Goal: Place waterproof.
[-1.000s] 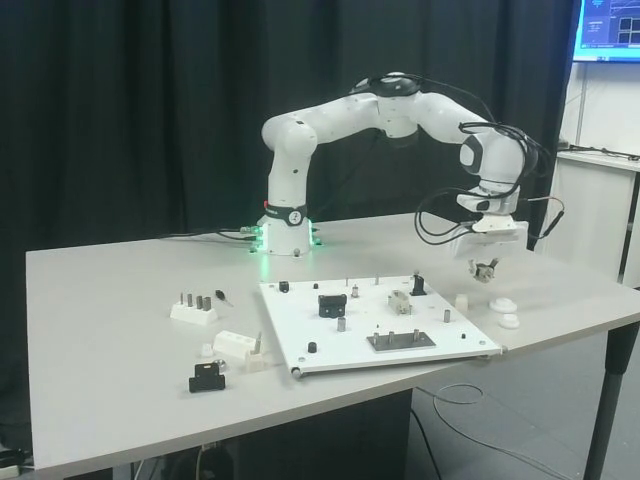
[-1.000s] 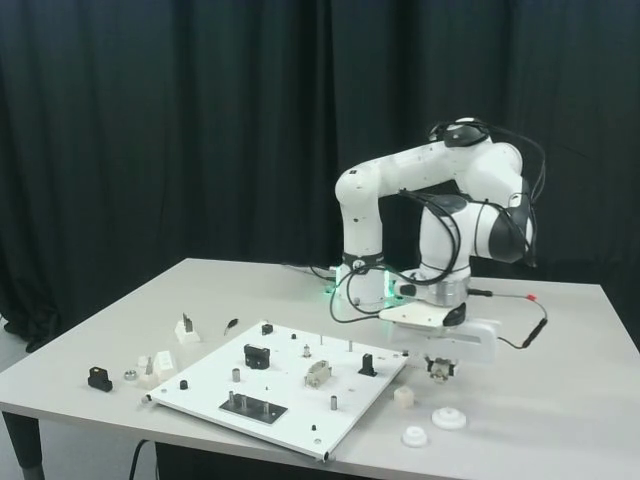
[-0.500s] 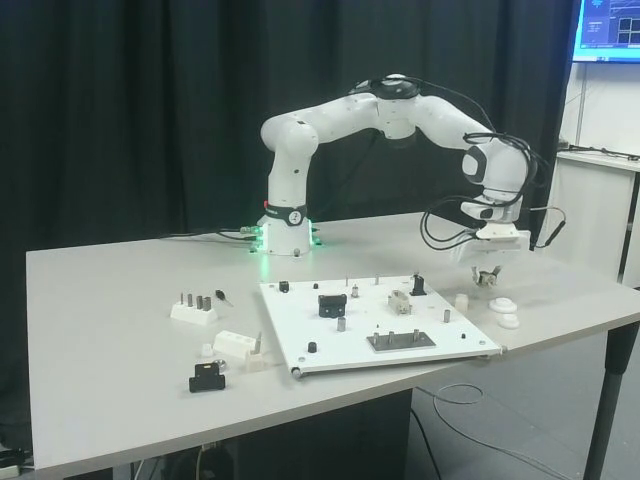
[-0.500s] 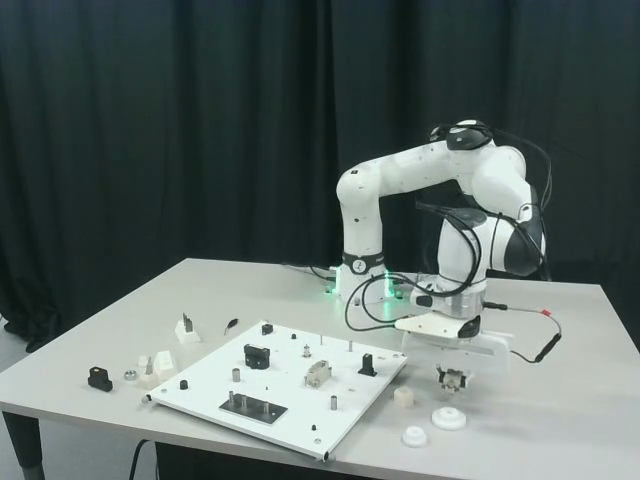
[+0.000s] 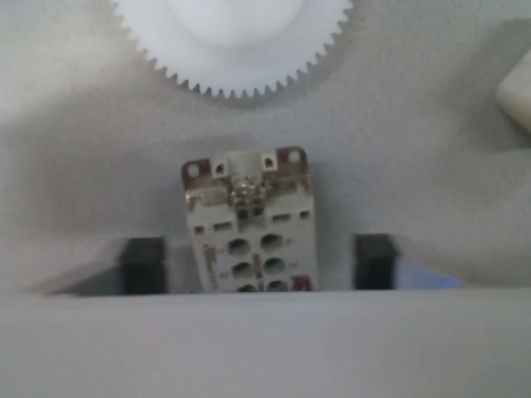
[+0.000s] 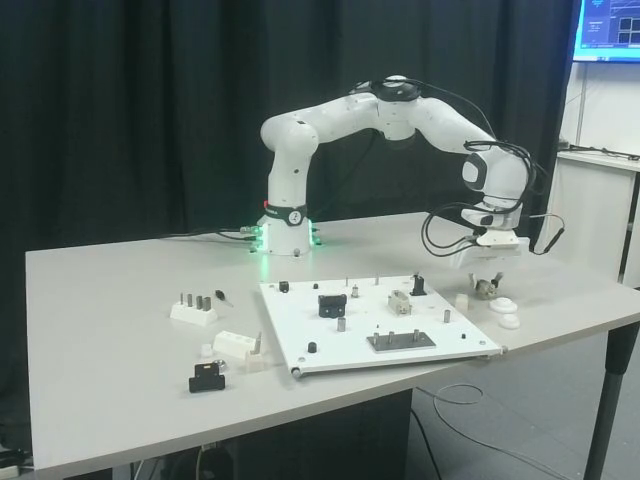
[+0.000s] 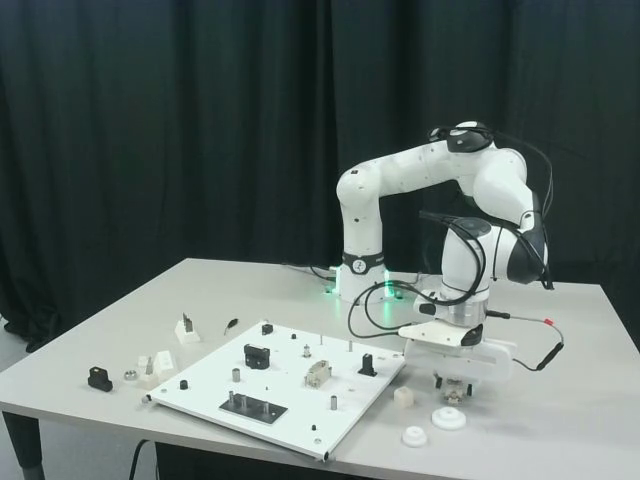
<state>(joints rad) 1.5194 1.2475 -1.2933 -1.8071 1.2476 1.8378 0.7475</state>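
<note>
Fingers point(image 5: 141, 264) stand spread in the wrist view, one black tip on each side of the waterproof connector point(image 5: 247, 222), with a clear gap between each tip and the part, so we are not pinching it. The connector sits midway between the fingers, and in that view it appears to rest on the grey surface point(image 5: 415, 166), though we cannot confirm contact.

Compared with a second ago, our gripper point(image 6: 484, 283) has come down from well above the surface and moved further out past the far edge of the white board point(image 6: 300, 345); it now hangs low, just over the surface beside that board. We judge this as the release step of the placing: the part looks set down and let go.

Just beyond the fingers lies a large white gear point(image 5: 232, 41), close to the connector but apart from it. In the second room view a smaller white gear point(image 7: 414, 436) and a small white block point(image 7: 403, 396) lie near as well. A straight lift should clear them.
</note>
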